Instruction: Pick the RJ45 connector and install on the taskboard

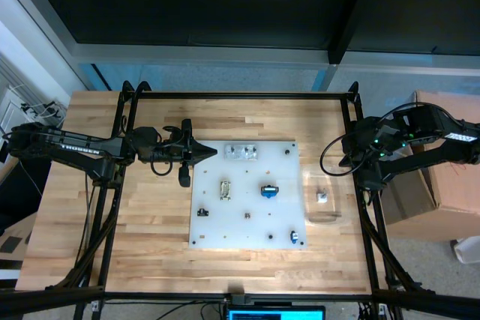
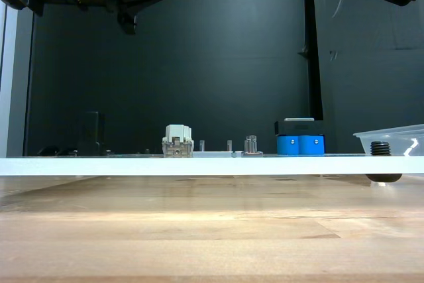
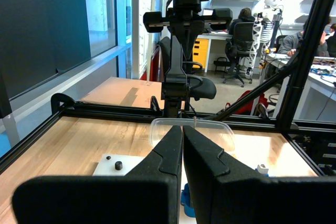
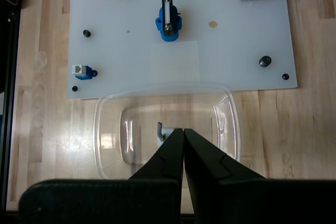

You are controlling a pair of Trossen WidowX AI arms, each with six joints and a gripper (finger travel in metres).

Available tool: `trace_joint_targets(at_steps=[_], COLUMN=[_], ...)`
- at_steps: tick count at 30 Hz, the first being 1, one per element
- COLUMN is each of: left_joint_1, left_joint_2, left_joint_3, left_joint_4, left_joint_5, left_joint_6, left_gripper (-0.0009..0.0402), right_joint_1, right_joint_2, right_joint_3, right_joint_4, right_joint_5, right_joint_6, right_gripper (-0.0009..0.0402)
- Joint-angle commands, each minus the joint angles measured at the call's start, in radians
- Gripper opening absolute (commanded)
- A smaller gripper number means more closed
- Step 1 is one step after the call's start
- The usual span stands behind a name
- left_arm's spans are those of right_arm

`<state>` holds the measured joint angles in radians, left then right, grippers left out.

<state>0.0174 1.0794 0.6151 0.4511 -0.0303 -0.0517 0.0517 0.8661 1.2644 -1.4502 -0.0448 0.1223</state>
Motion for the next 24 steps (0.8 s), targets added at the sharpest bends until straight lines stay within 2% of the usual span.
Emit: trace_joint_targets(at_steps=[1, 8, 16, 19, 24], left_joint_1=[0.0, 0.0, 0.0, 0.0, 0.0], left_joint_2=[0.0, 0.0, 0.0, 0.0, 0.0], left_joint_3=[0.0, 0.0, 0.0, 0.0, 0.0], left_joint_4=[0.0, 0.0, 0.0, 0.002, -0.004], left_joint_5=[0.0, 0.0, 0.0, 0.0, 0.0], left_joint_6=[0.0, 0.0, 0.0, 0.0, 0.0], left_gripper=[0.0, 0.0, 0.0, 0.0, 0.0], right_joint_1=[0.001, 0.026, 0.127, 0.156, 0.19], right_joint_2=[0.002, 0.013, 0.023, 0.041, 0.07], right_joint_3=[-0.008, -0.161, -0.384, -0.449, -0.522], right_joint_4=[-0.017, -0.018, 0.127, 0.185, 0.272], right_joint_5=[-0.001, -0.001, 0.001, -0.001, 0.0], right_joint_6=[0.004, 0.031, 0.096, 0.136, 0.164], right_gripper=[0.0, 0.0, 0.0008, 0.0031, 0.0097])
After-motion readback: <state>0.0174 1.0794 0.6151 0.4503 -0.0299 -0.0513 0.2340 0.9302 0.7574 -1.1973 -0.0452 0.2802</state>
